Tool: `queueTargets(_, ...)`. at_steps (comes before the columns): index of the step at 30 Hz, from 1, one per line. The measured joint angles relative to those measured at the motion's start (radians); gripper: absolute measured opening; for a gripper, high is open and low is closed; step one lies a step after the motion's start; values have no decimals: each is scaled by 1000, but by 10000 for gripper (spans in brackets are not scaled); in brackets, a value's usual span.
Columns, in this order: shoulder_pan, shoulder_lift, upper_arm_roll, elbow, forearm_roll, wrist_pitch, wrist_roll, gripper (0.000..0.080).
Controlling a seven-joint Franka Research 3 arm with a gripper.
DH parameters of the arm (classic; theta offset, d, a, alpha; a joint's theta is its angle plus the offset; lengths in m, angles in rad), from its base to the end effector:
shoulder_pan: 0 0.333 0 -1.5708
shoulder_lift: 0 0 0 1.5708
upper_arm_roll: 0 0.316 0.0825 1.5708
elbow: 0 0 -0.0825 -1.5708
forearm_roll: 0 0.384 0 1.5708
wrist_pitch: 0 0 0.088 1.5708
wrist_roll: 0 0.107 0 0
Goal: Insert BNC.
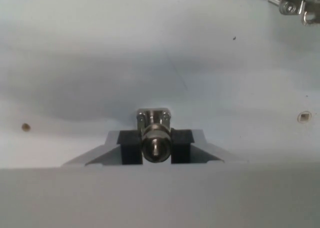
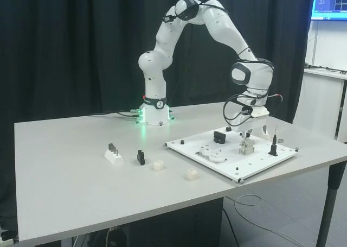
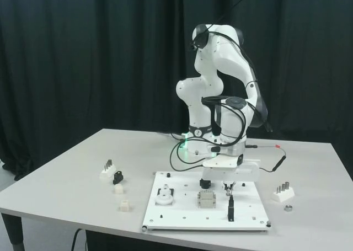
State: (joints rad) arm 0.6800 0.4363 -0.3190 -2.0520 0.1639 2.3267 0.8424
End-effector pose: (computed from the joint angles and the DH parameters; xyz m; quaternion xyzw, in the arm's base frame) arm 0.5406 0.2087 0.2220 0.9556 -0.2869 -0.0482 0.0472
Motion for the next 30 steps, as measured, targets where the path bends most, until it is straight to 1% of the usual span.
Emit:
queueTargets(23, -13, -4, 1, -5, -8, -3, -24, 117)
queueTargets(30, -19, -9, 10, -9, -8, -3, -27, 117)
